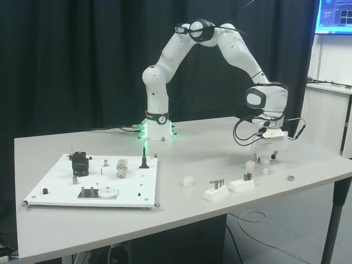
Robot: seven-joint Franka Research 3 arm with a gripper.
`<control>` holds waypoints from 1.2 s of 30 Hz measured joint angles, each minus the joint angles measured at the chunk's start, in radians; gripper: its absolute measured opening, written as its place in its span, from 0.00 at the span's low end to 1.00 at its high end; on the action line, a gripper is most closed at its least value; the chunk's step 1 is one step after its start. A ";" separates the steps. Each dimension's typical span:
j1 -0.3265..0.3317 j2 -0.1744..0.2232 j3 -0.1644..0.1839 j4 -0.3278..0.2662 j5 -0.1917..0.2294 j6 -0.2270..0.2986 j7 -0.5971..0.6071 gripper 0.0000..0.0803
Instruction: Pick medium gear.
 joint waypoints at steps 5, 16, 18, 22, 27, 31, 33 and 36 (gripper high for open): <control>-0.003 0.005 0.003 0.000 0.000 0.009 0.000 1.00; -0.018 0.016 0.016 0.000 0.000 0.033 0.000 1.00; -0.019 0.016 0.017 0.000 0.000 0.035 -0.001 1.00; -0.019 0.016 0.017 0.000 0.000 0.036 -0.001 1.00; -0.020 0.017 0.018 0.000 0.000 0.036 -0.001 1.00; -0.021 0.016 0.020 0.000 0.000 0.036 -0.001 0.87; -0.022 0.016 0.022 0.000 0.000 0.036 -0.001 0.64; -0.023 0.016 0.023 0.000 0.000 0.037 -0.002 0.64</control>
